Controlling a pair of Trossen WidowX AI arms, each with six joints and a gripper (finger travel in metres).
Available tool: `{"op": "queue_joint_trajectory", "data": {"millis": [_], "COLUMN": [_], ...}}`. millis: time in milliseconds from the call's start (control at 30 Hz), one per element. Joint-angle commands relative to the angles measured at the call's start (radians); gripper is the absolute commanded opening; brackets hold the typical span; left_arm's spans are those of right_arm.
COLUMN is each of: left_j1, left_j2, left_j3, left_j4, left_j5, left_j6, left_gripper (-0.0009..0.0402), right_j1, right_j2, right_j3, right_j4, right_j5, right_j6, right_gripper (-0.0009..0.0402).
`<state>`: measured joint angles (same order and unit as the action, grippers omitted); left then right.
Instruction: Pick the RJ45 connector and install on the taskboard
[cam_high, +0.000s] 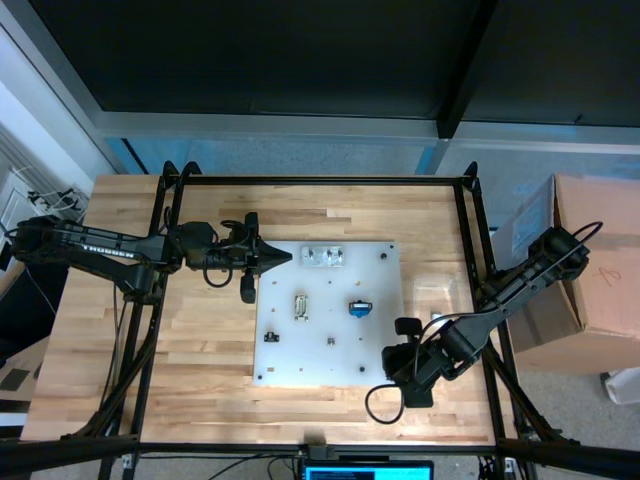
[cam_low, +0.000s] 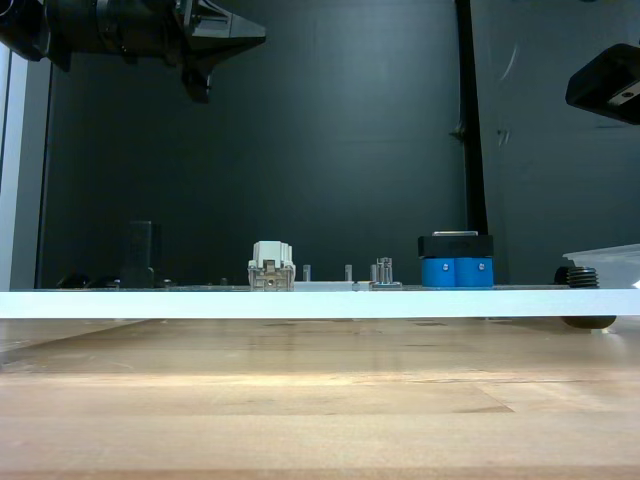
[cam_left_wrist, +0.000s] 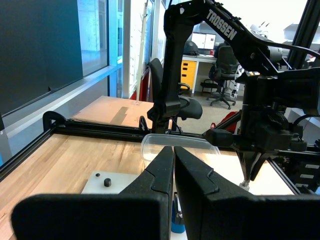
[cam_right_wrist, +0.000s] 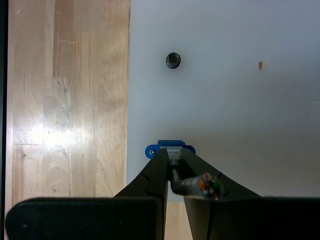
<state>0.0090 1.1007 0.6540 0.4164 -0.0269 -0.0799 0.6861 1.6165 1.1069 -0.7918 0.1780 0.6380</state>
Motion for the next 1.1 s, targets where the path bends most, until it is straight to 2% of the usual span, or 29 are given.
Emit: {"op": "queue_joint_trajectory", "data": {"millis": [33, 200, 667, 1100], "left_j1": [0.0, 0.0, 0.0, 0.0], "left_j2": [0.0, 0.0, 0.0, 0.0], "left_j3": [0.0, 0.0, 0.0, 0.0], "left_j4": [0.0, 0.0, 0.0, 0.0], "left_j5": [0.0, 0.0, 0.0, 0.0], "left_j6": [0.0, 0.0, 0.0, 0.0], "left_gripper": [0.0001, 0.0001, 0.0001, 0.0001], "right_j1": [0.0, 0.0, -0.001, -0.001], "right_j2": [0.004, -0.005, -0.019, -0.13], "right_j3": [-0.003, -0.003, -0.003, -0.003], "right_j4": [-0.001, 0.0, 0.018, -0.056], "right_j5": [-0.014, -0.014, -0.017, -0.049], "right_j6": [0.001, 0.001, 0.004, 0.009], "right_gripper": [0.0, 0.0011, 0.0093, 0.0135]}}
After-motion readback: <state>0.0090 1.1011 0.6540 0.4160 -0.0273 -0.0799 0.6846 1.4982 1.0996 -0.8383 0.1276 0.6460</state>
